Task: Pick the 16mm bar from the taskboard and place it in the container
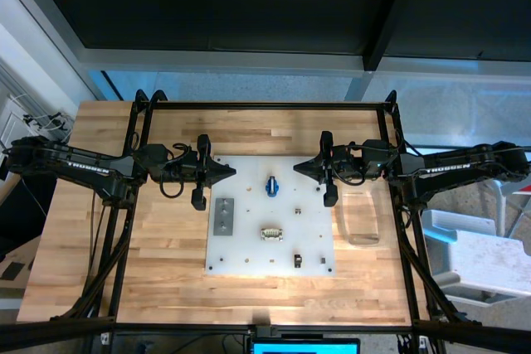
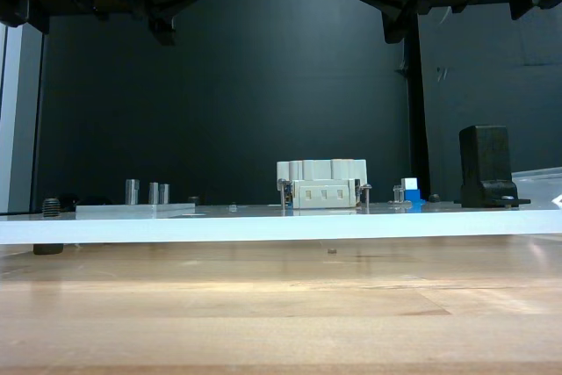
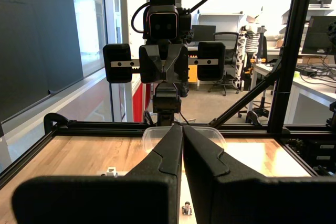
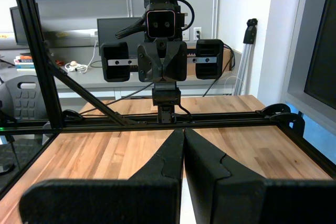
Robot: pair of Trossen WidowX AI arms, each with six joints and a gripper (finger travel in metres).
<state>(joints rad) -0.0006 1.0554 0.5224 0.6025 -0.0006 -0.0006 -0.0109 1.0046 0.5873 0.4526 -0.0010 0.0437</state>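
Noted left gripper (image 1: 232,172) raised above far-left part of white board (image 1: 249,246), fingers pressed together, holding nothing. Noted right gripper (image 1: 296,169) raised opposite, pointing back at it across the board, fingers together, empty. Found short metal bars (image 2: 154,191) upright on grey block (image 1: 224,215) at the board's left part; could not tell which measures 16mm. Found clear tub (image 1: 365,240) on table (image 1: 99,230) just beside the board's right edge. Logged blue knob (image 1: 271,186) on the board's far part.
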